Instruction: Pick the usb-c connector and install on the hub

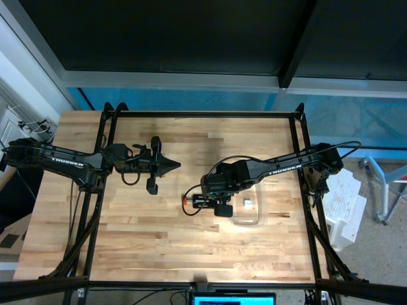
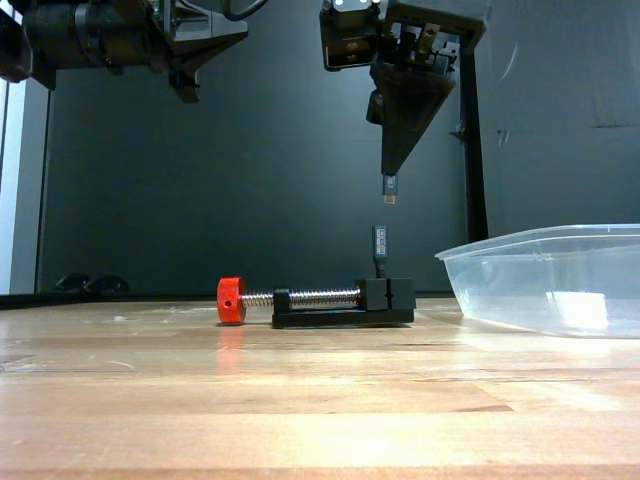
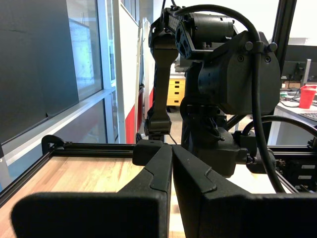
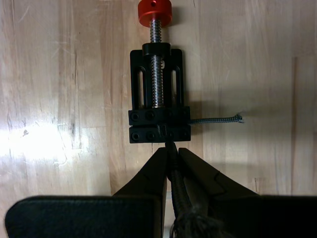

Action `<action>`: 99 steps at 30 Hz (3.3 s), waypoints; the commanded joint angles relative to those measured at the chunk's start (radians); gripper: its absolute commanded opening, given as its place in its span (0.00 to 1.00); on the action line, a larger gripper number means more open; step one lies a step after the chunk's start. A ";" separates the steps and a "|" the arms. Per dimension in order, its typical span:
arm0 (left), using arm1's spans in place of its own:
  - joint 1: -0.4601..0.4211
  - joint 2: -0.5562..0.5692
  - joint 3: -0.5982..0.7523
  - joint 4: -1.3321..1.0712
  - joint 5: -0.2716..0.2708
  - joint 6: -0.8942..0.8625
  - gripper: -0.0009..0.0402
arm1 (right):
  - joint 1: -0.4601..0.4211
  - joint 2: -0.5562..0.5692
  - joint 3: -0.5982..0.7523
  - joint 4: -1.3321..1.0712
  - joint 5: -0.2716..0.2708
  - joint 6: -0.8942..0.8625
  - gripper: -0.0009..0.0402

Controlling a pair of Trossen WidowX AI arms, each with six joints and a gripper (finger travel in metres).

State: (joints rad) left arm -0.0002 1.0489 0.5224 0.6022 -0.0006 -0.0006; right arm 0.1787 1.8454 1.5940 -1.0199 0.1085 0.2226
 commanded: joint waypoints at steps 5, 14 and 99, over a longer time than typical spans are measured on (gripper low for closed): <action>0.000 0.000 0.000 0.000 0.000 0.000 0.02 | 0.000 0.056 0.072 -0.032 0.003 -0.007 0.02; 0.000 0.000 0.000 0.000 0.000 0.000 0.02 | 0.002 0.064 0.059 -0.032 0.003 -0.013 0.02; 0.000 0.000 0.000 0.000 0.000 0.000 0.02 | 0.002 0.083 -0.037 0.076 0.004 -0.019 0.02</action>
State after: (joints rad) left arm -0.0002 1.0489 0.5228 0.6025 -0.0006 -0.0006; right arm 0.1806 1.9217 1.5665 -0.9451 0.1135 0.2035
